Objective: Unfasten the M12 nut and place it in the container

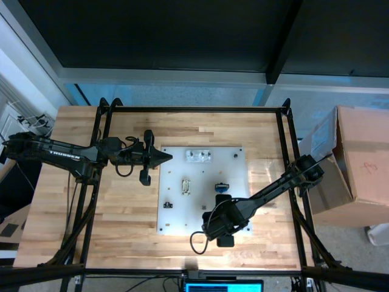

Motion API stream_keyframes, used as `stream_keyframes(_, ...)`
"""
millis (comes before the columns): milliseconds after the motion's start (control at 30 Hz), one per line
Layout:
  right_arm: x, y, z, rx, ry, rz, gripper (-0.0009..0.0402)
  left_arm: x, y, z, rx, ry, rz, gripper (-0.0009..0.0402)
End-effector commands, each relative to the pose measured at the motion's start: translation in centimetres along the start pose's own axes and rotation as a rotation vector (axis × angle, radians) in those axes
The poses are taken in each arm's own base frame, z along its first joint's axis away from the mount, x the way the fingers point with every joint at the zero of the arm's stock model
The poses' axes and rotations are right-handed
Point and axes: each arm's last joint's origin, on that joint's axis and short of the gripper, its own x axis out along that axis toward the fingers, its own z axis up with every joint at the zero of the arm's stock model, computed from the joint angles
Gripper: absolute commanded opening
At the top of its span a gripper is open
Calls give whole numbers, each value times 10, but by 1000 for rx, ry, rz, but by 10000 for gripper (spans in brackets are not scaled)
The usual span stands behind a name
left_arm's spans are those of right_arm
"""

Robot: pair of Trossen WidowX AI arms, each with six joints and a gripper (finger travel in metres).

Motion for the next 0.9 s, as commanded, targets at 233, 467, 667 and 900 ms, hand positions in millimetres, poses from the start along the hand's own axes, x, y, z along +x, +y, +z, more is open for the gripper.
stream_keyframes(233, 8, 1, -3, 0, -10, 7, 242, 0, 0, 0, 0, 0, 0, 0)
stream_keyframes(467, 15, 1, -5, 2, -33, 20, 206, 0, 0, 0, 0, 0, 0, 0)
stream_keyframes(667, 16, 0, -5, 1, -37, -5, 140, 0, 0, 0, 0, 0, 0, 0)
stream_keyframes(900, 16, -1, -5, 0, -36, -5, 55, 0, 0, 0, 0, 0, 0, 0)
